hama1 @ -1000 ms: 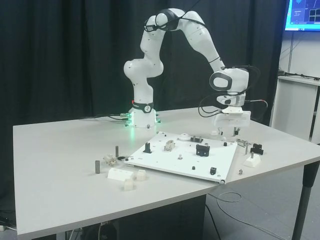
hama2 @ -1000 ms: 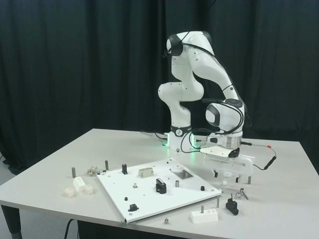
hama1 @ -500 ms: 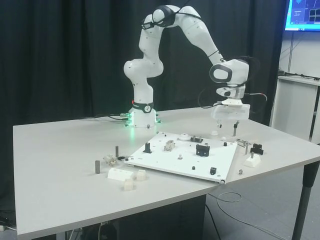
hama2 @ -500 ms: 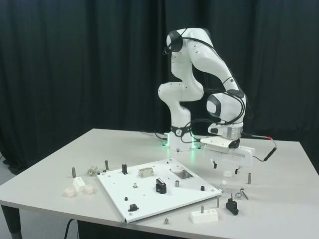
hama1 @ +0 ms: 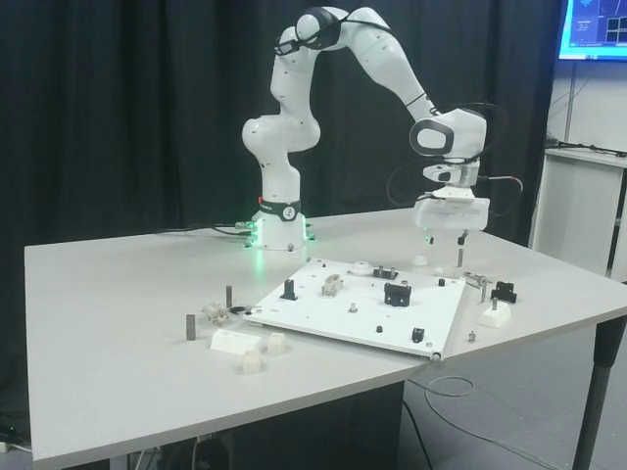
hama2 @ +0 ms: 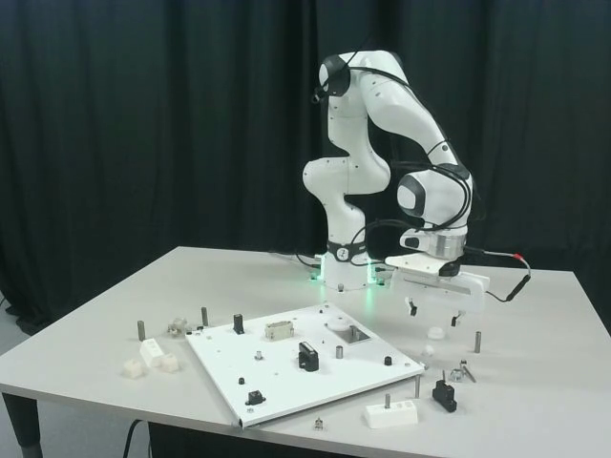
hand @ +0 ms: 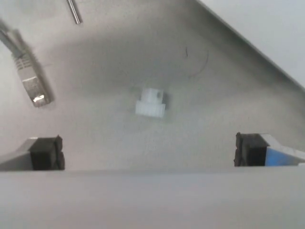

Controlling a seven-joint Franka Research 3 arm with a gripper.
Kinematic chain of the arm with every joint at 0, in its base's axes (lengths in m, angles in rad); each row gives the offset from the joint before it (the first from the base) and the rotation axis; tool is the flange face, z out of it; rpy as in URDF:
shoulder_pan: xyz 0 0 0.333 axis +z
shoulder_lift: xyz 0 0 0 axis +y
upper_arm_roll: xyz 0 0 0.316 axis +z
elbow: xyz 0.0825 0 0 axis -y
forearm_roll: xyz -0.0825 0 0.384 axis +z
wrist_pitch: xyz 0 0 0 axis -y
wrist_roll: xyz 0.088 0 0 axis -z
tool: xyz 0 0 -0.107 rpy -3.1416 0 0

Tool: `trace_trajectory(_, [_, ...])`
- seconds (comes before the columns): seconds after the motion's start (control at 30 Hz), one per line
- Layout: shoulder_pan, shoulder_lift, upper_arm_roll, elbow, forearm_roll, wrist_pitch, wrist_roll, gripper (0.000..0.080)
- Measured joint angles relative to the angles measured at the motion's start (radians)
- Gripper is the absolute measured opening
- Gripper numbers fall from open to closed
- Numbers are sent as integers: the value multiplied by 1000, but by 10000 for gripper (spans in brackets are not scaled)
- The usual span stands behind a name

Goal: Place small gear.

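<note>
And here's the small gear (hand: 151,102) lying on the bare grey table (hama1: 118,294), just off the edge of the white board (hama2: 286,372) and on its own, touching nothing. In the wrist view it shows a toothed disc with a narrower hub stacked behind it, so its axis does not stand straight up toward the camera; the hub end points toward twelve o'clock there and the toothed end toward six. From the second room view it is a pale dot (hama2: 435,333) at about three o'clock from the board's near corner, with a second small white piece (hama2: 429,351) just beside it, closer to the board.

Up above, the gripper (hand: 147,152) hangs over it, well clear of the table. Its fingers (hand: 46,153) are spread wide, one black pad at nine o'clock and the other at three in the wrist view, and the gear sits roughly midway between them but farther out. Nothing held, nothing touched. The room views agree: the gripper (hama1: 446,235) floats in the air with both fingers pointing down, the gear (hama1: 420,260) on the table below.

Around the gear: a cable plug (hand: 31,83) lies on the table at about ten o'clock from it in the wrist view, and a thin metal pin (hand: 74,11) farther out past that. A black block (hama2: 442,394) and a white holder (hama2: 391,414) sit near the table's front edge.
</note>
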Motion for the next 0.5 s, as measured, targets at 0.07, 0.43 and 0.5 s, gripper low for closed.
trace_trajectory(0.07, [0, -1, 0, 0, 0, 0, 12, 800])
trace_trajectory(0.43, [0, -4, 3, -9, 0, 7, 218, 800])
trace_trajectory(0.5, [0, -4, 4, -16, 0, 19, 231, 800])
